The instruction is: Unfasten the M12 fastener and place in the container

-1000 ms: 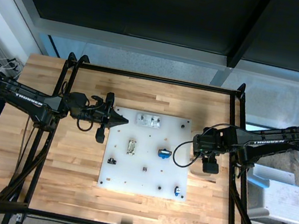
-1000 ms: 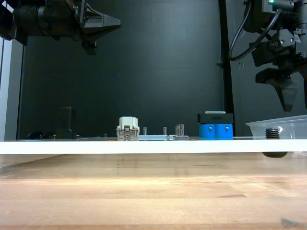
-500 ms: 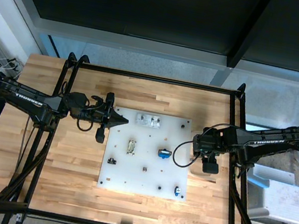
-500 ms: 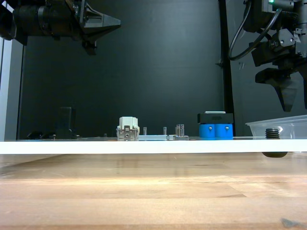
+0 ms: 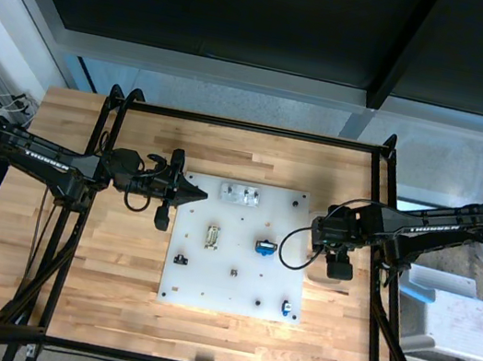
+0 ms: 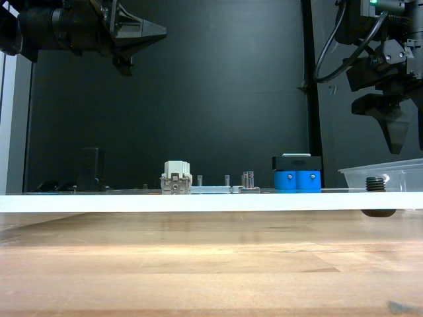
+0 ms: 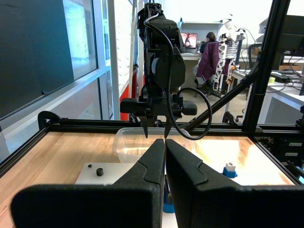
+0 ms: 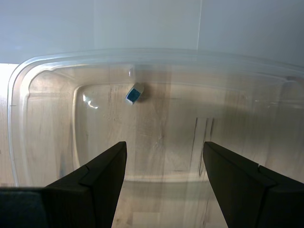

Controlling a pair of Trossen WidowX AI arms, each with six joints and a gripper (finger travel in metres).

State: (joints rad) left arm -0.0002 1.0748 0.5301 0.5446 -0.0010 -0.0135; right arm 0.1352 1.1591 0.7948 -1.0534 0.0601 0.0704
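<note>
- High view: the left gripper [image 5: 190, 193] hangs over the left edge of the white board [image 5: 234, 277], pointing inward. The right gripper [image 5: 338, 270] hangs just off the board's right edge, above the wooden table [image 5: 110, 288].
- Low view: the black stud [image 6: 375, 183] stands bare, its ribs showing and nothing on top. The clear tray [image 6: 386, 173] lies behind it, with the right gripper well above the tray. The left gripper is raised high at the other side. A blue block [image 6: 297, 179] and a pale plug [image 6: 176, 179] stand mid-board.
- Left wrist view: the left gripper's fingers [image 7: 153, 161] are pressed together, holding nothing. Across the board, the right gripper hangs over the tray.
- Right wrist view: the right gripper's fingers [image 8: 104, 173] are spread wide with nothing between them, directly above the tray. A small silvery piece with a bluish face, apparently the nut [image 8: 134, 93], lies loose on the tray's floor near one wall.
</note>
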